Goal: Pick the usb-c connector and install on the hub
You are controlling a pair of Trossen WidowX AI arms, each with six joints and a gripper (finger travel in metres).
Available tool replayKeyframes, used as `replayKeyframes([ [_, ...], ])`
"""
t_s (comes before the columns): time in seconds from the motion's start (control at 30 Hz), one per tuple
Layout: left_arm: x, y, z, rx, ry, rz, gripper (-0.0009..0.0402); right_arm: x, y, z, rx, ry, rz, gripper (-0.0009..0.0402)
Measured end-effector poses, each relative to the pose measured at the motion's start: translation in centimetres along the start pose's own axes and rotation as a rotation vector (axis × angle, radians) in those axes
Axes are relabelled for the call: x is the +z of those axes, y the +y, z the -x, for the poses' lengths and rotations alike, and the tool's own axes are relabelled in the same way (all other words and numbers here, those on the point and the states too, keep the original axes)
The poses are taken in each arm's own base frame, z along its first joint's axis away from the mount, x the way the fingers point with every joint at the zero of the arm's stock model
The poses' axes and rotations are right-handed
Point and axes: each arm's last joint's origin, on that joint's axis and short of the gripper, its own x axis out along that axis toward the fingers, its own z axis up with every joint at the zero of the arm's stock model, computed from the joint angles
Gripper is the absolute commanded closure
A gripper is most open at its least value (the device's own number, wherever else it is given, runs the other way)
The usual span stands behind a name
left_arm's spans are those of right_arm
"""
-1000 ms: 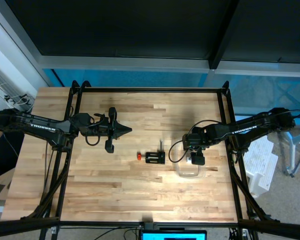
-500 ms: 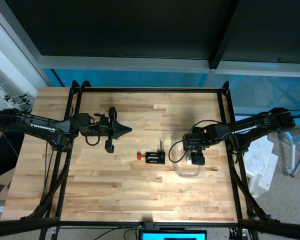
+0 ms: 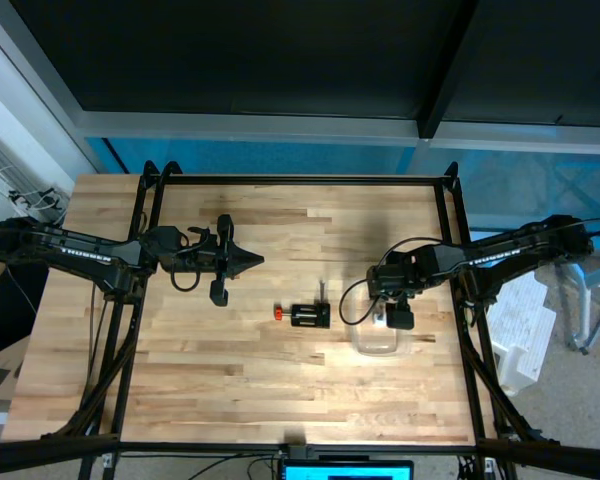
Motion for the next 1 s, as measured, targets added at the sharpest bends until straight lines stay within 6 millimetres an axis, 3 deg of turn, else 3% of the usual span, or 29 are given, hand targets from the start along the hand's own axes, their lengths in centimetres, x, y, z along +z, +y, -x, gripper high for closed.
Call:
replayKeyframes([
  [0.2, 0.0, 0.0, 0.0, 0.0, 0.0, 0.0, 0.0393, 0.1, 1.2, 1.1, 0.013, -0.014, 0.043, 0.0156],
  [0.57, 0.0, 0.0, 0.0, 0.0, 0.0, 0.0, 0.0393, 0.0, 2.3, 1.3, 0.041, -0.017, 0.008, 0.0156],
  [1.0, 0.0, 0.0, 0.0, 0.0, 0.0, 0.0, 0.0393, 1.0, 2.8, -0.9, 0.039, -0.018, -0.04, 0.0156],
])
